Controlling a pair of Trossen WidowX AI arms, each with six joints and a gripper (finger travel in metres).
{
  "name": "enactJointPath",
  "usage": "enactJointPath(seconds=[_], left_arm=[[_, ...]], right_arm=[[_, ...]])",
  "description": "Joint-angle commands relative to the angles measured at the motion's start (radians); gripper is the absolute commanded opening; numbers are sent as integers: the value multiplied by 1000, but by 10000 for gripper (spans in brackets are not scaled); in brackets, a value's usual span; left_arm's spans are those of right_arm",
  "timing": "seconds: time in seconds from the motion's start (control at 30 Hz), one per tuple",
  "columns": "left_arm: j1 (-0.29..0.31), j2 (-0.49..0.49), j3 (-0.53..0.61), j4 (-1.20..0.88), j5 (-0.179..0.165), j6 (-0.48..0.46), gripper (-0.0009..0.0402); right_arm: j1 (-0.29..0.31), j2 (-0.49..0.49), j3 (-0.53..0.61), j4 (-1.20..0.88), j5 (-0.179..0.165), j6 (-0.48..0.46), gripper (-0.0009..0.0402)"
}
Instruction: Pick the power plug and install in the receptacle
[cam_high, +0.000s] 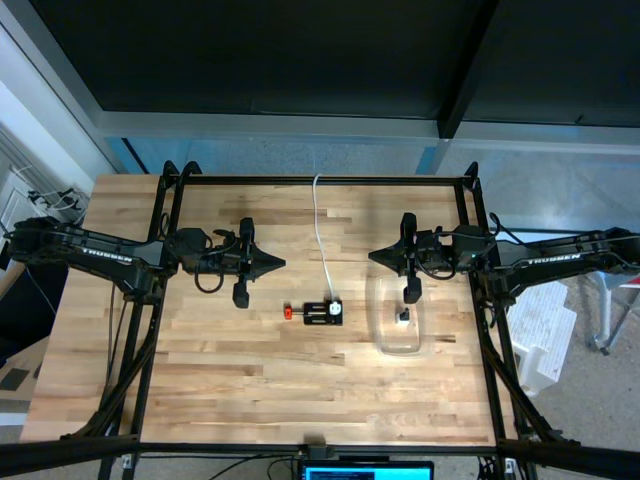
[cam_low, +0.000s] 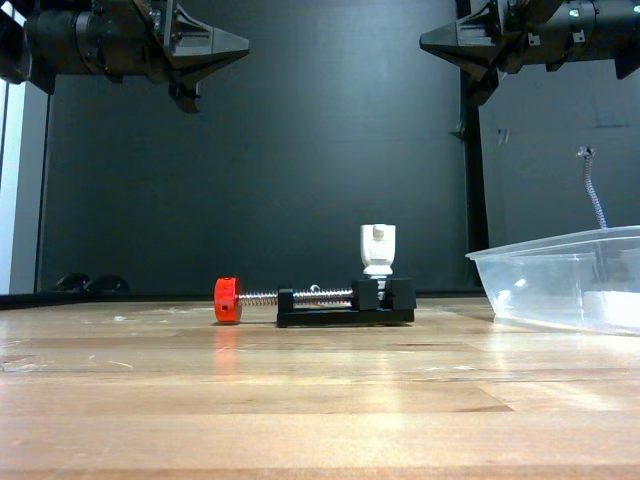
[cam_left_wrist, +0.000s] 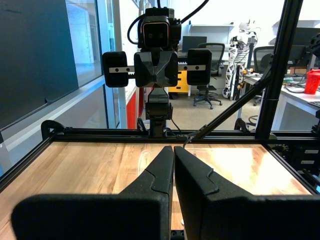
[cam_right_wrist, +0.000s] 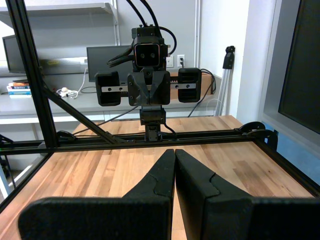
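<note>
Both arms hang high over the table (cam_high: 200, 380), and nothing is gripped yet. The left gripper (cam_high: 278, 263) and the right gripper (cam_high: 374, 257) point at each other across the middle, each with its jaws pressed together.

The power plug (cam_high: 400, 319) lies inside the clear tray (cam_high: 385, 345) toward the right edge, with a tiny white bit (cam_high: 405, 313) just beside it. The receptacle (cam_high: 335, 309) sits near the table's middle in its clamp block (cam_high: 318, 312), red knob (cam_high: 288, 312) to the left and cable (cam_high: 322, 230) running to the far edge.

The pick looks like the right arm's job: spread the jaws first, drop straight down inside the tray walls, and pinch the plug alone, squarely, so it seats straight afterwards.

Only the high view shows the plug. The low view shows the socket face (cam_low: 377, 245) standing upright above the clamp, and how far above it both grippers are. The wrist views confirm the closed fingertips but show neither plug nor socket.
</note>
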Motion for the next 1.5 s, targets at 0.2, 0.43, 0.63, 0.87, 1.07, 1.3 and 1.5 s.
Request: enactJointPath(seconds=[0.2, 0.43, 0.63, 0.87, 1.07, 1.3, 1.5], left_arm=[[0, 0, 0, 0, 0, 0, 0], [0, 0, 0, 0, 0, 0, 0], [0, 0, 0, 0, 0, 0, 0], [0, 0, 0, 0, 0, 0, 0], [0, 0, 0, 0, 0, 0, 0], [0, 0, 0, 0, 0, 0, 0], [0, 0, 0, 0, 0, 0, 0]], right_arm=[[0, 0, 0, 0, 0, 0, 0], [1, 0, 0, 0, -14, 9, 0], [7, -6, 41, -84, -57, 23, 0], [27, -44, 140, -438, -58, 17, 0], [76, -76, 229, -734, -56, 18, 0], [107, -89, 313, -1005, -56, 20, 0], [109, -90, 358, -1180, -47, 24, 0]])
